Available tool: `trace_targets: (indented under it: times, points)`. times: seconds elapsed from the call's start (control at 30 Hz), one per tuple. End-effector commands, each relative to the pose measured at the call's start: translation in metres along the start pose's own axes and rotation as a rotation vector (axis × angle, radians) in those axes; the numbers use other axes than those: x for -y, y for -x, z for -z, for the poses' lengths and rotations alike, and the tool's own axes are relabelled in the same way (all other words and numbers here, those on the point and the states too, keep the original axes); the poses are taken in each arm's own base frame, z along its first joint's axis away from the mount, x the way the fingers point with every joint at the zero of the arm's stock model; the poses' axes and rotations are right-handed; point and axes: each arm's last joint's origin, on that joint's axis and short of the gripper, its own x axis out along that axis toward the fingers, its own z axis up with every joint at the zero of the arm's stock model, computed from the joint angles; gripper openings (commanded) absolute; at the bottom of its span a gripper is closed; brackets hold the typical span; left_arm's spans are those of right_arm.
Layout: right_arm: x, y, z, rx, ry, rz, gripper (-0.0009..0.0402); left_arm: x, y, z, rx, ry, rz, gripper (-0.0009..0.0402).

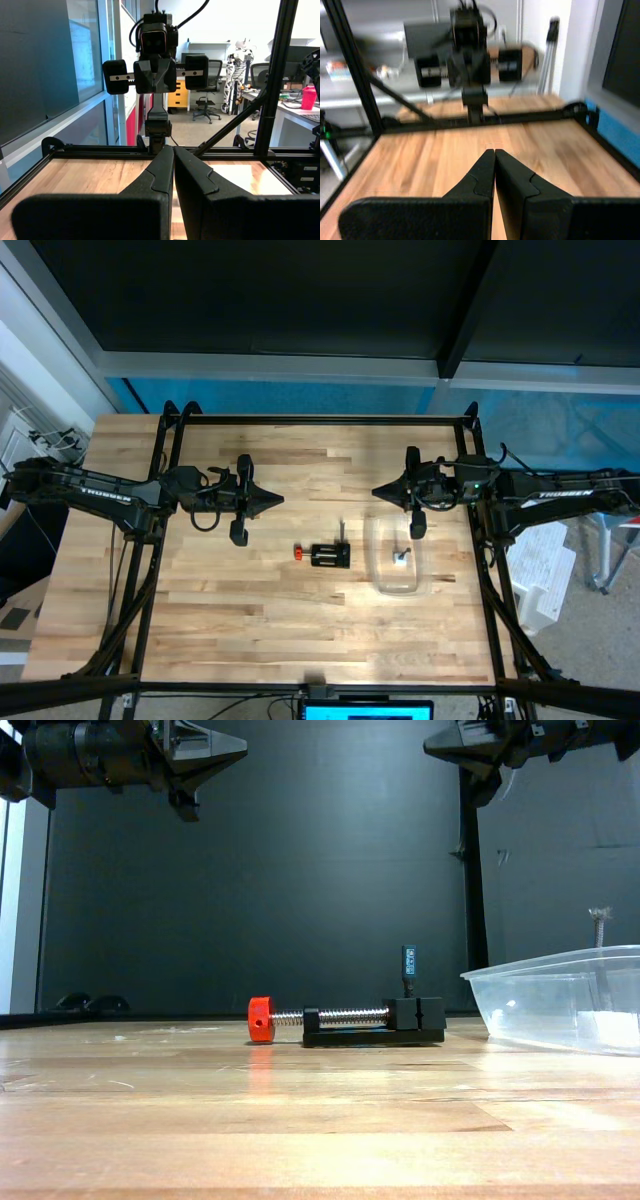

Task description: Pick the usb-c connector and install on the hub

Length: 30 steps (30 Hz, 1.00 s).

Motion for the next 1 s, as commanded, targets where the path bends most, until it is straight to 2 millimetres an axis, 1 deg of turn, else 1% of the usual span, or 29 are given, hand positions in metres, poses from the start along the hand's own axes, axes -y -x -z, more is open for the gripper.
trace_targets:
  times: [0.03,0.2,0.57,0.8,1.0]
  points:
    - [-0.001,0.004,-0.004,-0.092,0.002,-0.002,0.0000,0.000,0.000,0.000,0.000,0.000,0.000,0.0000]
    - [-0.003,0.012,-0.010,-0.225,-0.009,-0.013,0.0000,0.000,0.000,0.000,0.001,0.000,0.000,0.0000]
    - [-0.005,0.029,-0.012,-0.466,0.001,-0.006,0.0000,0.000,0.000,0.000,0.000,0.000,0.000,0.0000]
    - [-0.005,0.036,-0.017,-0.526,0.002,-0.004,0.0000,0.000,0.000,0.000,0.001,0.000,0.000,0.0000]
    - [-0.005,0.041,-0.014,-0.623,-0.001,0.002,0.0000,0.000,0.000,0.000,0.000,0.000,0.000,0.0000]
